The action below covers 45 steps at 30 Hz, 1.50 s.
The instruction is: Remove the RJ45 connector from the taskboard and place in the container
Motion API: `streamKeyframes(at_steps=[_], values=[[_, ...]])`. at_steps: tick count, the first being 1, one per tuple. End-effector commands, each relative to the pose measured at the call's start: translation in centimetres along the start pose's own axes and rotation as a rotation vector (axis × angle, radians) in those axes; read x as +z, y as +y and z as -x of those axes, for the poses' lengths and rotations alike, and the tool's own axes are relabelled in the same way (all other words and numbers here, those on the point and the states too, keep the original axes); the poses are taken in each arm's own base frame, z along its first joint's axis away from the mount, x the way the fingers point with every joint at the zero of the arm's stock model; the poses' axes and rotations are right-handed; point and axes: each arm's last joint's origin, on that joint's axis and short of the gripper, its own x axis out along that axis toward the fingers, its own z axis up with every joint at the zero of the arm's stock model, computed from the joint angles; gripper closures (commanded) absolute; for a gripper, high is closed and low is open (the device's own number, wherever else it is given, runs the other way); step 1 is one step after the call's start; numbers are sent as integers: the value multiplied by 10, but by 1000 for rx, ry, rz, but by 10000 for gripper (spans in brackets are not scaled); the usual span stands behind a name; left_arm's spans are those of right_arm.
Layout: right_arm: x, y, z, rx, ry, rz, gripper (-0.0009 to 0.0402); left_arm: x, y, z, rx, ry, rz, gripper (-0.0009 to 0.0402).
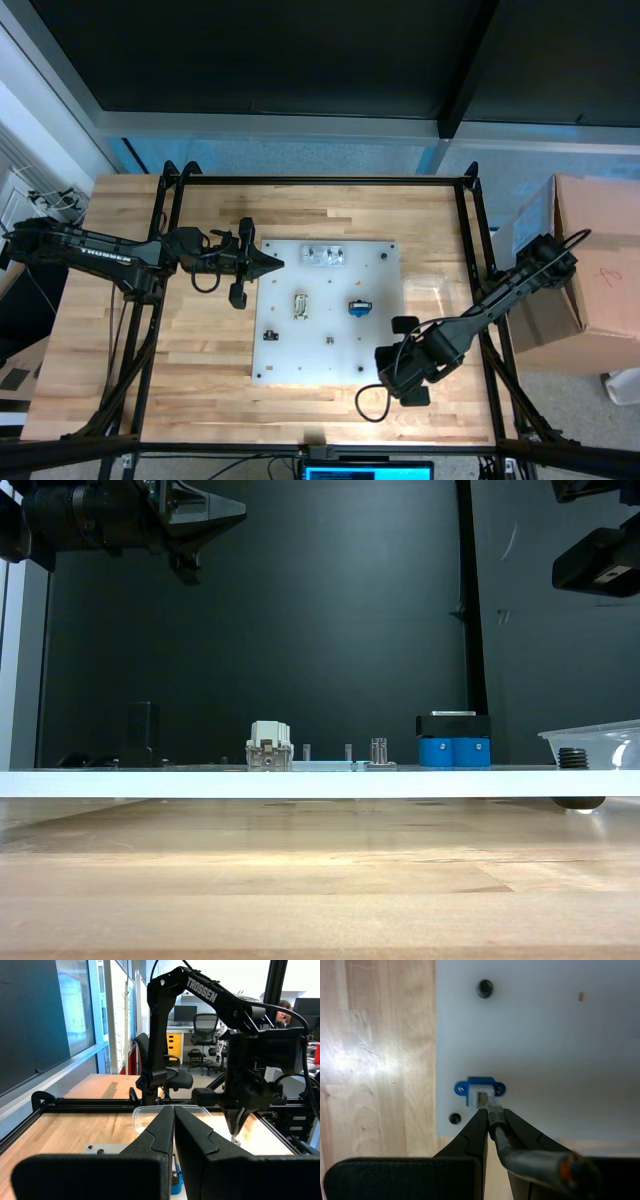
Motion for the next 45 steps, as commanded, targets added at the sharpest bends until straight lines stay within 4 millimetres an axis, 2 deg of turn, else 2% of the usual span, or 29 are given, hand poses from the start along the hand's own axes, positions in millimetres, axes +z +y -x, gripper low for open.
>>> streamKeyframes(at_steps=[1, 8, 16, 20, 36, 40, 45], values=[[-5, -10, 7, 4, -14, -20, 393, 0, 0, 0, 0, 0, 0, 393], [-28, -39, 18, 6, -29, -102, 393, 0, 0, 0, 0, 0, 0, 393], [-71, -66, 20, -27, 18, -182, 393, 0, 0, 0, 0, 0, 0, 393], [-86, -74, 18, -24, 63, -203, 375, 0, 0, 0, 0, 0, 0, 393], [-91, -81, 17, -37, 78, -245, 193, 0, 0, 0, 0, 0, 0, 393], [-91, -81, 17, -37, 77, -246, 165, 0, 0, 0, 0, 0, 0, 393], [-88, -83, 19, -32, 67, -264, 158, 0, 0, 0, 0, 0, 0, 393]])
